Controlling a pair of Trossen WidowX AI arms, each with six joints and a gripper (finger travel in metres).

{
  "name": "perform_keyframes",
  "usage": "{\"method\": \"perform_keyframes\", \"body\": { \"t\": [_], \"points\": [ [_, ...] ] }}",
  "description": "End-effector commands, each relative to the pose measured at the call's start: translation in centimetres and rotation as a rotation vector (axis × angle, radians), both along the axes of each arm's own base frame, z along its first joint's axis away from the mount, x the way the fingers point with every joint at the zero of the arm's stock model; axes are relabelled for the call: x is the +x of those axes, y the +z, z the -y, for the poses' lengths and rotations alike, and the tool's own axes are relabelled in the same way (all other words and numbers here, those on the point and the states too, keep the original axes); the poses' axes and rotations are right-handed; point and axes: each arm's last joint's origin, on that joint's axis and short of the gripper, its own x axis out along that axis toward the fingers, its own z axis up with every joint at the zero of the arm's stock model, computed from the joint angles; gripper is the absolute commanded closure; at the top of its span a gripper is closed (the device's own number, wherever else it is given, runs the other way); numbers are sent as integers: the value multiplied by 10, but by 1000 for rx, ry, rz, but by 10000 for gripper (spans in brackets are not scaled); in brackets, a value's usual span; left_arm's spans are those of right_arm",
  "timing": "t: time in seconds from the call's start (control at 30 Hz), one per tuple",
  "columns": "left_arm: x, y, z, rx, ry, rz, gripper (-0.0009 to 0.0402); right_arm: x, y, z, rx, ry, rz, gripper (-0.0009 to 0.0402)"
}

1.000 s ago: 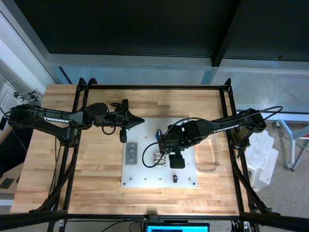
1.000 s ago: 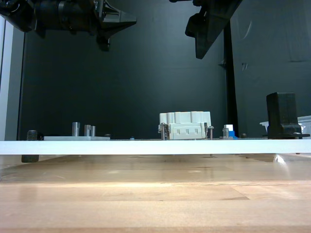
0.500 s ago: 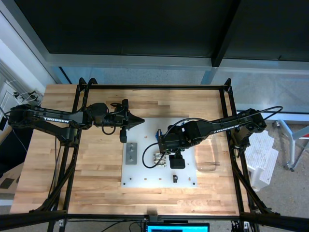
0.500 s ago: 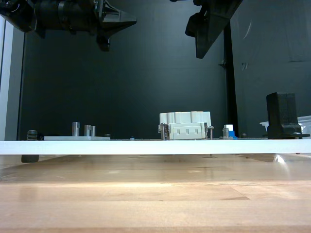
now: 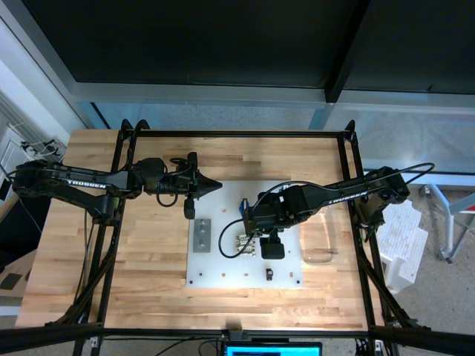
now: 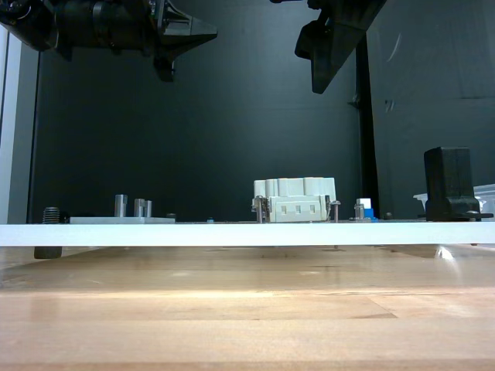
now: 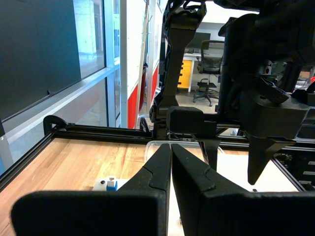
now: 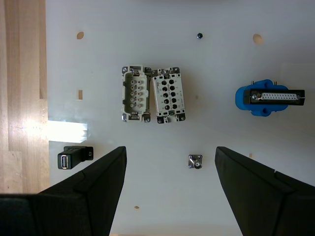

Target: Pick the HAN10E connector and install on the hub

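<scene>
— Status, right gripper (image 8: 170, 153)?
— Centre of the high view, above the white plate (image 5: 223, 271). Jaws wide apart, empty. HAN10E connector (image 8: 168, 95) lies beneath, slightly askew, just beside the hub (image 8: 135, 94).
— And the left gripper (image 7: 171, 147)?
— Farther back, left of centre. Fingers pressed together, nothing held.

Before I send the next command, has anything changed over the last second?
Nothing visibly changed. The right end effector stays open above the white plate, near the HAN10E connector, which lies beside the hub, not yet picked. The left end effector stays shut, parked high by the plate's far left corner.
</scene>
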Motion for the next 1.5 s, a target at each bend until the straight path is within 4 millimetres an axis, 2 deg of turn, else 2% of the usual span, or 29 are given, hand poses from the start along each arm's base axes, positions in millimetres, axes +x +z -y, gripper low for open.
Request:
{"method": "perform_keyframes", "body": {
  "t": [0.03,0.33,0.7,1.23,1.5],
  "points": [
    [0,0,0,0,0,0,393,0,0,0,0,1,0,141],
    [0,0,0,0,0,0,393,0,-1,0,-1,0,-3,141],
    [0,0,0,0,0,0,393,3,-5,13,-12,-9,-11,141],
    [0,0,0,0,0,0,393,4,-5,21,-24,89,-11,141],
    [0,0,0,0,0,0,393,12,-13,20,-32,89,2,141]
  ]
}}
